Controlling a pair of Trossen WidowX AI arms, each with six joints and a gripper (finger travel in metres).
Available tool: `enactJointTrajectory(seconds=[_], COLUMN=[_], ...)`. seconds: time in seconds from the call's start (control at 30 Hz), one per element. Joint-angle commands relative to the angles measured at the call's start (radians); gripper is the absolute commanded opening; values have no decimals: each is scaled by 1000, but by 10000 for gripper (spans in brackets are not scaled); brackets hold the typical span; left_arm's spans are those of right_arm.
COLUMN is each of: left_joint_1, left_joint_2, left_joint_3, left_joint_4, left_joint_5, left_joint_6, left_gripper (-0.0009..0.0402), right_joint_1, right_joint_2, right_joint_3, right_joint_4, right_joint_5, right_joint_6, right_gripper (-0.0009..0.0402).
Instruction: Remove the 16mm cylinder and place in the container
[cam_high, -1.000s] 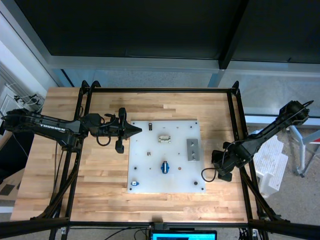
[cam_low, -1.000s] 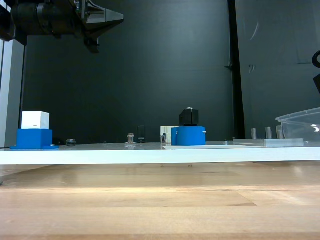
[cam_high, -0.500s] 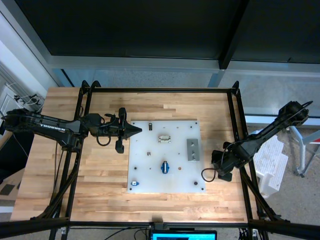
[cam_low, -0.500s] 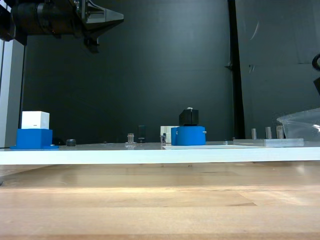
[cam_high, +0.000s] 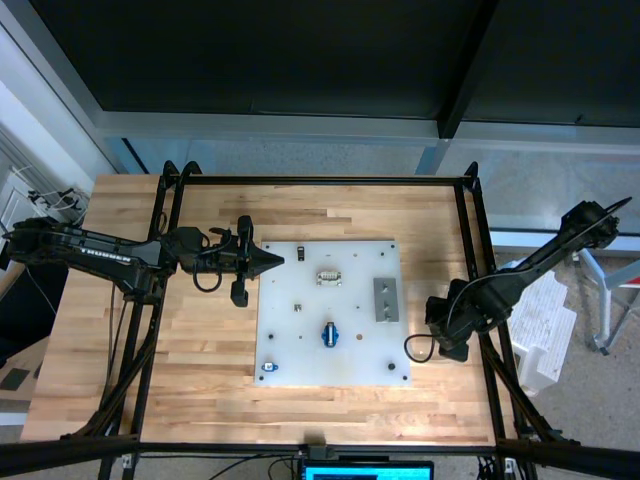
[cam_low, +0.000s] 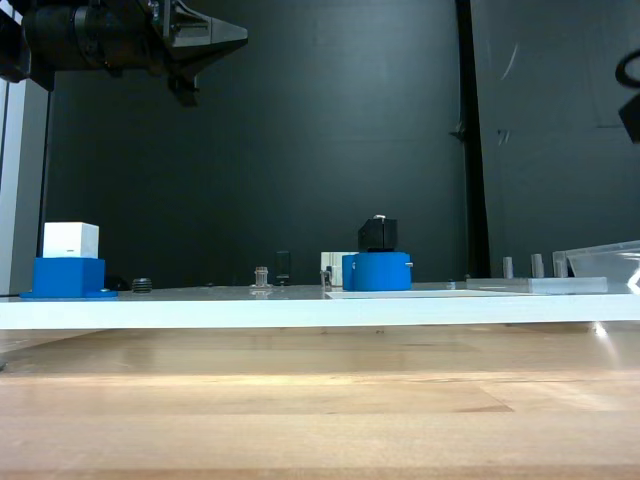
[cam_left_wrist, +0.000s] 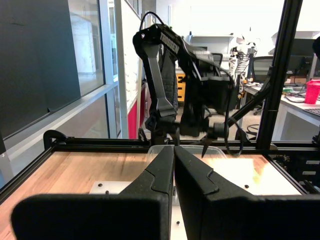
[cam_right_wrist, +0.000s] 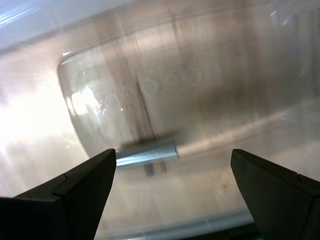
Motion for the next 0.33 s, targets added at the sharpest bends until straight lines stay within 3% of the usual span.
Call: enactJointTrajectory(seconds=[0.03,0.1,0.33], left_joint_1=[0,0,0], left_joint_2=[0,0,0], left_joint_3=[0,0,0], left_joint_4=[0,1,1], left_joint_5=[0,0,0], left_joint_6=[0,0,0], left_gripper=[0,0,0], right_joint_1=[0,0,0], right_joint_2=[-14,-14,-20], right_joint_3=[53,84,192], right_joint_4=[-60,-94,-176], right_joint_5=[7,24,25], right_joint_6=[-2,-3,-4], right_gripper=[319,313,299])
